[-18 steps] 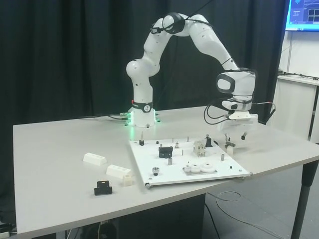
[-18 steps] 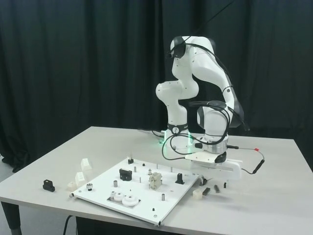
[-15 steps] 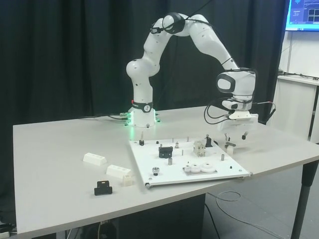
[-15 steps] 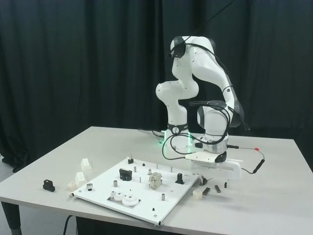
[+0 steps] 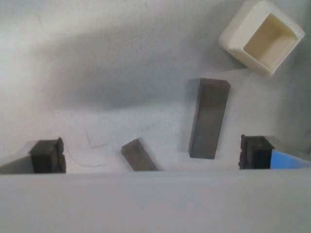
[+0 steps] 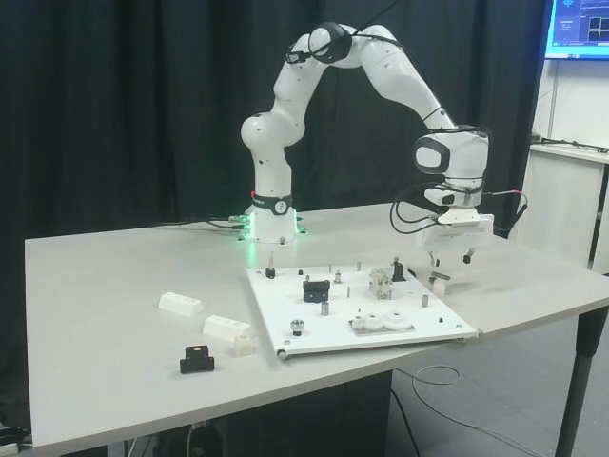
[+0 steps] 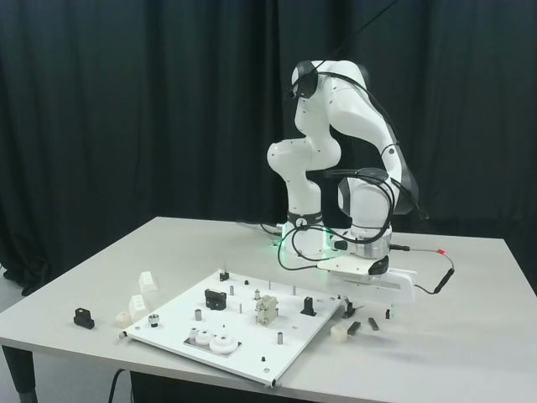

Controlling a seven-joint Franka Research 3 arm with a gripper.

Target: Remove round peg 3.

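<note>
My gripper (image 5: 150,154) hangs open above the grey table, just off the white board's (image 6: 281,309) edge, and holds nothing. Its two dark fingertips (image 5: 47,155) stand wide apart. On the table below lie a long dark bar (image 5: 209,118), a short dark piece (image 5: 139,155) and a white square cup (image 5: 262,36). From the room the gripper (image 6: 451,259) (image 7: 367,307) shows a little above these parts (image 7: 353,327). Several small pegs (image 6: 324,307) stand on the board (image 7: 172,323); I cannot tell which is round peg 3.
Two white gears (image 6: 384,323) and a black block (image 6: 315,288) sit on the board. Left of it lie two white blocks (image 6: 181,304) (image 6: 228,329) and a black clip (image 6: 197,359). A cable (image 7: 432,285) trails from the hand. The table's edge is close behind the gripper.
The gripper has risen a little above the loose parts beside the board. The parts and the board have not moved.
</note>
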